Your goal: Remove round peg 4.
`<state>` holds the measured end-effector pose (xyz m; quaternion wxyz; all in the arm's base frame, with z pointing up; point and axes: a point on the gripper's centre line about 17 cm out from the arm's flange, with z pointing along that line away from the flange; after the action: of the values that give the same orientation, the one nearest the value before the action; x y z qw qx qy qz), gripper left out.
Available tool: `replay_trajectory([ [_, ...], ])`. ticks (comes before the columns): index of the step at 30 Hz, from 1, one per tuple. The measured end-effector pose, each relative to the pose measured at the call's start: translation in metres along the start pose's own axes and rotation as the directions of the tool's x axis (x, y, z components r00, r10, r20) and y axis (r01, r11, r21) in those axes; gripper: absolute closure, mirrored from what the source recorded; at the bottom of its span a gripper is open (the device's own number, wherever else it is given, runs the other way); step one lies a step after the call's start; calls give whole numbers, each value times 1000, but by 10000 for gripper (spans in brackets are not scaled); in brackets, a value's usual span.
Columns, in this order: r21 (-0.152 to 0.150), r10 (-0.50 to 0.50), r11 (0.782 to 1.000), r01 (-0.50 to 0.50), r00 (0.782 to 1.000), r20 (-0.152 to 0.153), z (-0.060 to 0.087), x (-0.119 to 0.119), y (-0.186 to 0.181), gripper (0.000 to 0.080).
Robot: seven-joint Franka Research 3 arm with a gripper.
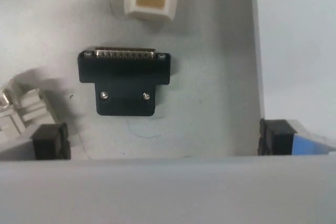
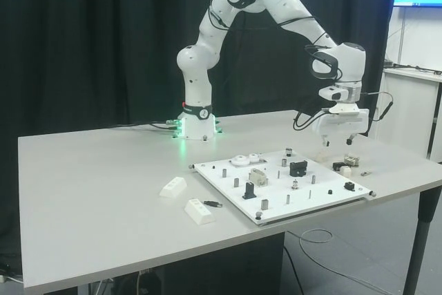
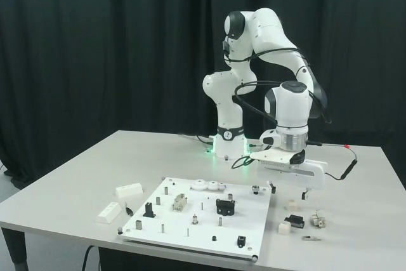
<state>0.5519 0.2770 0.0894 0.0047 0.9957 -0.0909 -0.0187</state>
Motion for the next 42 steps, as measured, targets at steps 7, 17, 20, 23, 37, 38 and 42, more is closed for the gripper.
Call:
replay_trajectory([
  [7, -1, -1, 1000, 1, 1000, -3, -1, 1, 0, 3],
  [17, -9, -10, 1000, 10, 1000, -10, -2, 4, 3, 3],
  [20, -15, -19, 1000, 19, 1000, -10, -2, 4, 5, 3],
  [23, -29, -32, 999, 32, 999, -4, -2, 4, 11, 3],
  [37, -138, -33, 990, 41, 998, 59, -10, 9, 83, 3],
  [38, -142, -29, 989, 38, 998, 63, -12, 10, 91, 3],
  [42, -147, -29, 988, 40, 997, 75, -14, 15, 117, 3],
])
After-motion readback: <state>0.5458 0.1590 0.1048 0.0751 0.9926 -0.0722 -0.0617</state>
